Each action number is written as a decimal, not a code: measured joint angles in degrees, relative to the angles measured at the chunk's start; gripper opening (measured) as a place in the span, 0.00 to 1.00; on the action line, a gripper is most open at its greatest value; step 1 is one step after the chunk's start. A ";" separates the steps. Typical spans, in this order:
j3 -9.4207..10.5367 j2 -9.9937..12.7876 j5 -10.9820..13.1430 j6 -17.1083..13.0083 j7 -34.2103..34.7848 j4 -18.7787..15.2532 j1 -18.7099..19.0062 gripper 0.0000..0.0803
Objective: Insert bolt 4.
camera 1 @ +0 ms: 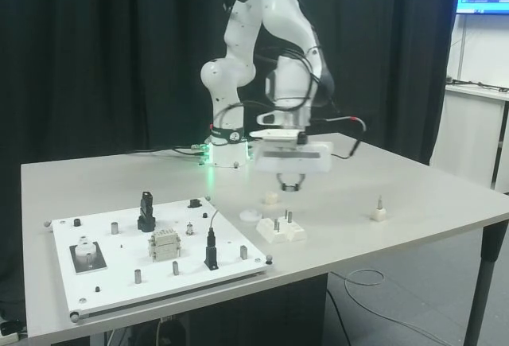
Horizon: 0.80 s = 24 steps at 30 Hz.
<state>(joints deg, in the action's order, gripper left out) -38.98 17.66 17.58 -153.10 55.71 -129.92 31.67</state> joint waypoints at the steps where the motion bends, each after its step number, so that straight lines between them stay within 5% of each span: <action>1: -0.91 -0.29 -0.31 0.33 -1.36 0.00 -0.12 0.28; 14: -13.53 -4.15 -3.69 4.06 -18.45 0.43 -1.13 0.28; 24: -21.58 -4.44 -3.79 6.92 -31.75 3.35 -3.60 0.28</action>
<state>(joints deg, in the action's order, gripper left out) -60.56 13.22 13.79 -146.19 23.96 -126.57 28.07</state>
